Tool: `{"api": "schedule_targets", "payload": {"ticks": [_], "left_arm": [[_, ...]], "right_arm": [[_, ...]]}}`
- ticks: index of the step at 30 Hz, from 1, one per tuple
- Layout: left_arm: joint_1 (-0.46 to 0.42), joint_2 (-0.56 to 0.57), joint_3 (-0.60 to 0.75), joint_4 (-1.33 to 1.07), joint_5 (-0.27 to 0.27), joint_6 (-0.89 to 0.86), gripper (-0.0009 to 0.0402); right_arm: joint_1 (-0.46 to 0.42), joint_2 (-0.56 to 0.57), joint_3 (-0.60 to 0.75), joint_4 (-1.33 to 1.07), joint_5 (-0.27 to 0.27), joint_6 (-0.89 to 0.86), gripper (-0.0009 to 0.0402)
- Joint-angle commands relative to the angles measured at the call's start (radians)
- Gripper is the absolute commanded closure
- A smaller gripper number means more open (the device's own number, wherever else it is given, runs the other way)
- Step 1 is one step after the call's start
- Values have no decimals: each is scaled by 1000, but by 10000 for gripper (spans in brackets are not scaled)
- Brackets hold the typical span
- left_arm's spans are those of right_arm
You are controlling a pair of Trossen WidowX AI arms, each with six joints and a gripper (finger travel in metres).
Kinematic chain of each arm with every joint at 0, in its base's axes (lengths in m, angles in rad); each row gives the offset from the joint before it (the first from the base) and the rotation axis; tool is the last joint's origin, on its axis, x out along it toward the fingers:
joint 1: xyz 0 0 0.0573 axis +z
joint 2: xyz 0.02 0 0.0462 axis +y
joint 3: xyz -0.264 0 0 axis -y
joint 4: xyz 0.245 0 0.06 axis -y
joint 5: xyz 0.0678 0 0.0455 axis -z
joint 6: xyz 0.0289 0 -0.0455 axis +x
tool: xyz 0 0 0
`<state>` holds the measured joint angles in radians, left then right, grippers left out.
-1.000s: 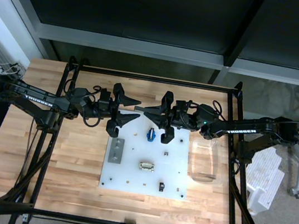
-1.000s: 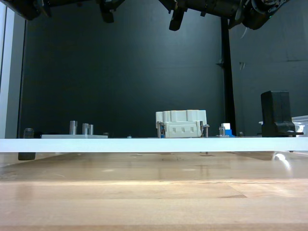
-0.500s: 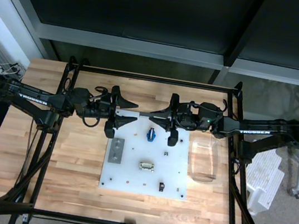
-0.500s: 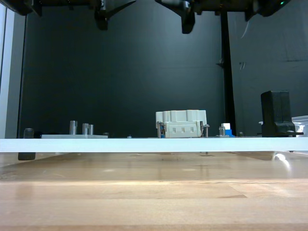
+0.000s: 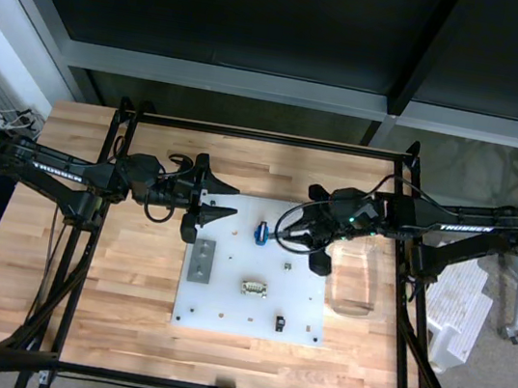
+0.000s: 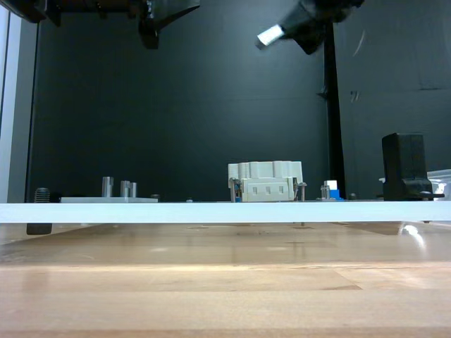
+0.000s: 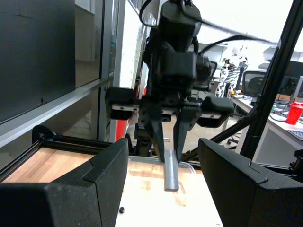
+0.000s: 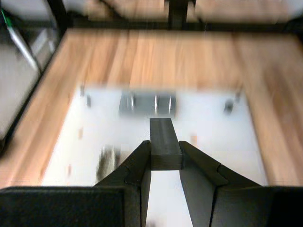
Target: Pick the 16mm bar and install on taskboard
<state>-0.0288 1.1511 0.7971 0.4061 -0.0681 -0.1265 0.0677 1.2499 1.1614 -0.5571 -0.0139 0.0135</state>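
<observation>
Right gripper (image 8: pixel 164 146) clamps the 16mm bar (image 8: pixel 162 132). Bar is tilted, in the air over the taskboard (image 5: pixel 223 301), clear of any seat. Left gripper (image 5: pixel 217 199) is spread wide above the board's far-left corner. Clear bin (image 5: pixel 350 308) sits just right of the board; can't tell its contents.

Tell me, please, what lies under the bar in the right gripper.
The right gripper holds the 16mm bar high over the white taskboard. Past its tip stands the grey pin block. The patch directly beneath is covered. The left gripper hovers open above the board's far-left corner.
</observation>
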Motion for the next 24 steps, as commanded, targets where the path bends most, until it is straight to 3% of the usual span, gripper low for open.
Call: {"api": "schedule_targets", "payload": {"ticks": [1,7,12,24], "left_arm": [[1,1,0,1,-4,1,196],[1,1,0,-2,-3,1,195],[1,1,0,-15,-3,1,196],[1,1,0,-16,-3,1,196]], "right_arm": [[17,18,50,-154,16,2,352],[58,18,90,-304,26,20,352],[104,23,91,-399,84,40,352],[226,134,91,-541,127,195,352]]}}
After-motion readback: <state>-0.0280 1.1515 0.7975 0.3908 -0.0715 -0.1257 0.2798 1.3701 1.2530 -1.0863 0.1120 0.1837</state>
